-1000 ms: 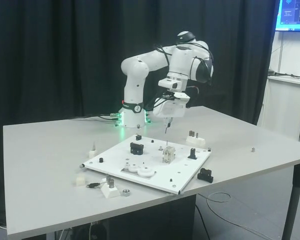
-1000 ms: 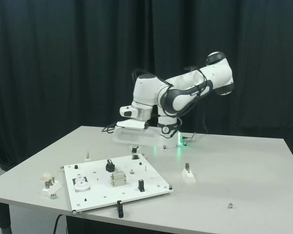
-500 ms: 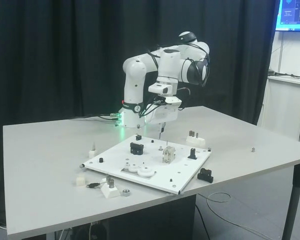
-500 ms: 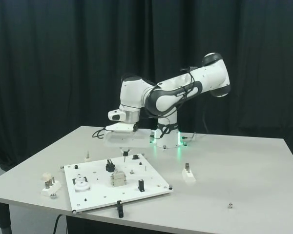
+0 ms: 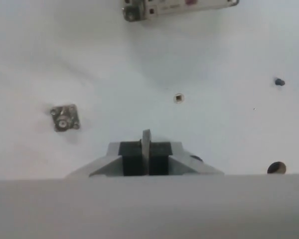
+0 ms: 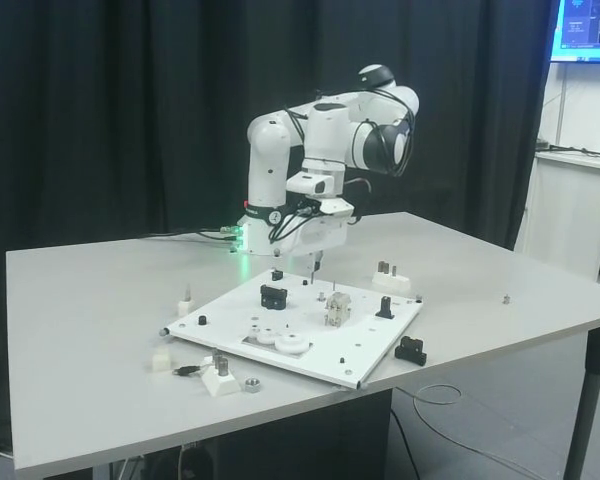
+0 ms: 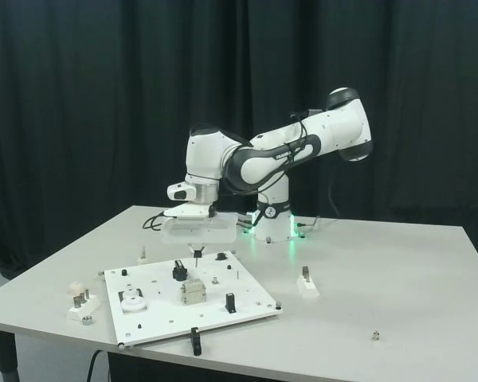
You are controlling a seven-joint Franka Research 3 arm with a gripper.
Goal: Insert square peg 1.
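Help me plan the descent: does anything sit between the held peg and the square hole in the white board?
Nothing visible does. The gripper is shut on the square peg, and only bare white board lies between it and the small square hole. The grey flanged connector sits off to one side.

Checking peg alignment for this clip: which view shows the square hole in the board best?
The wrist view: the square hole sits plainly in the white board beyond the hand, shut on the peg. In both room views, I cannot pick it out.
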